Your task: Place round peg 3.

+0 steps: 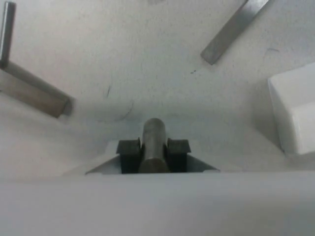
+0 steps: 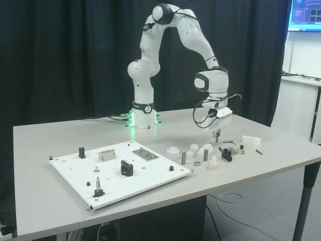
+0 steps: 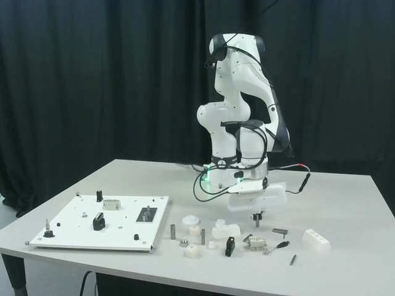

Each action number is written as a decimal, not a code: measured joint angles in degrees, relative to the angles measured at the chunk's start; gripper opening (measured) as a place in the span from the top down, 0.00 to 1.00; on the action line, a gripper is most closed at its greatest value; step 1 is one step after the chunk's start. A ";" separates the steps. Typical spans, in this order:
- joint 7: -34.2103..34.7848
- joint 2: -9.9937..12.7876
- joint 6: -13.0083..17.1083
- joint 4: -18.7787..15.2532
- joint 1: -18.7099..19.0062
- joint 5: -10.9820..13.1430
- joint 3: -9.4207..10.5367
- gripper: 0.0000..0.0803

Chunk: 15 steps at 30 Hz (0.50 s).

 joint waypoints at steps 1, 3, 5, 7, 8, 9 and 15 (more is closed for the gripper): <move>0.08 0.18 0.08 0.08 0.00 0.00 0.05 0.86; 0.24 0.47 0.17 0.23 0.00 0.00 0.15 0.86; 0.39 0.72 0.23 0.33 0.00 0.00 0.22 0.86; 0.57 0.92 0.27 0.40 0.00 0.00 0.29 0.86; 0.68 0.99 0.28 0.43 0.00 0.00 0.31 0.86; 0.78 1.05 0.29 0.45 0.00 0.00 0.34 0.86; 0.81 1.28 0.29 0.55 0.00 -0.01 0.47 0.86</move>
